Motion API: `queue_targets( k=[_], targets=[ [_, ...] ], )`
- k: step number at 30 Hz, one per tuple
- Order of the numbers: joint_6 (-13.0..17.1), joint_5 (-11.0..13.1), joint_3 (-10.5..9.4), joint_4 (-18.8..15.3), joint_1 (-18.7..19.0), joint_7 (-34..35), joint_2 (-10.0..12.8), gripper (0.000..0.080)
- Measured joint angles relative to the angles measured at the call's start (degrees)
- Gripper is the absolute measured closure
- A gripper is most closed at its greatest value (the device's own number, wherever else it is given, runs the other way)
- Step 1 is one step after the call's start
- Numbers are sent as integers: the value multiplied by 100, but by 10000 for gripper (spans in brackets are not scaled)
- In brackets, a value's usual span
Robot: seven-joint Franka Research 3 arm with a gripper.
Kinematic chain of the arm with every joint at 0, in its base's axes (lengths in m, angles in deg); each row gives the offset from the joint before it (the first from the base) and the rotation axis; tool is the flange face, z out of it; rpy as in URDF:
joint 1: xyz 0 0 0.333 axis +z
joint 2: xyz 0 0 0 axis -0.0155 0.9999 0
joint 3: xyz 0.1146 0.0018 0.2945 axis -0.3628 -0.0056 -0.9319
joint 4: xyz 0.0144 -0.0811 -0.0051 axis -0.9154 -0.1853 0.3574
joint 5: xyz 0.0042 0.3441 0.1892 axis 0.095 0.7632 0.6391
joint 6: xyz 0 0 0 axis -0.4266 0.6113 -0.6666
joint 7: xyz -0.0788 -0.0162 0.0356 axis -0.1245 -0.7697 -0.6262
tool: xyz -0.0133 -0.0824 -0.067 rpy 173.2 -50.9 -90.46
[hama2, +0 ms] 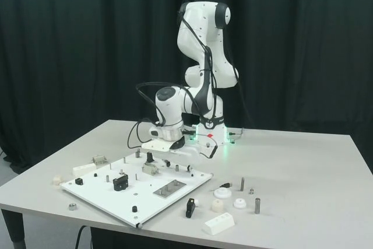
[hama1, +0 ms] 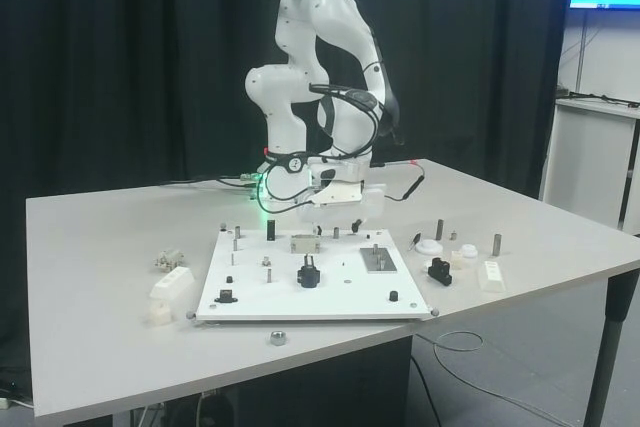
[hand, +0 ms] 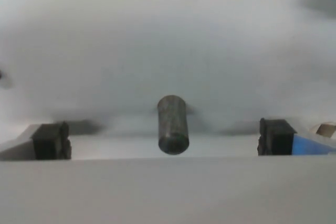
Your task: Remove round peg 3.
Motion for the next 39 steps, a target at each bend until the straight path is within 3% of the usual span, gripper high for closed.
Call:
queue_targets(
  k=[11,12,16,17,24,25,27,39],
  targets=[
    [65,57,22,-1,0,0,32,4],
    [70,59,23,-1,0,0,32,332],
    [90,64,28,-2,0,0,34,332],
    [93,66,29,-2,0,0,35,496],
    [111,74,52,-4,0,0,40,496],
    [111,77,52,-4,0,0,40,658],
    [112,77,53,-4,3,0,40,691],
    [111,77,57,-4,5,0,39,691]
  ],
)
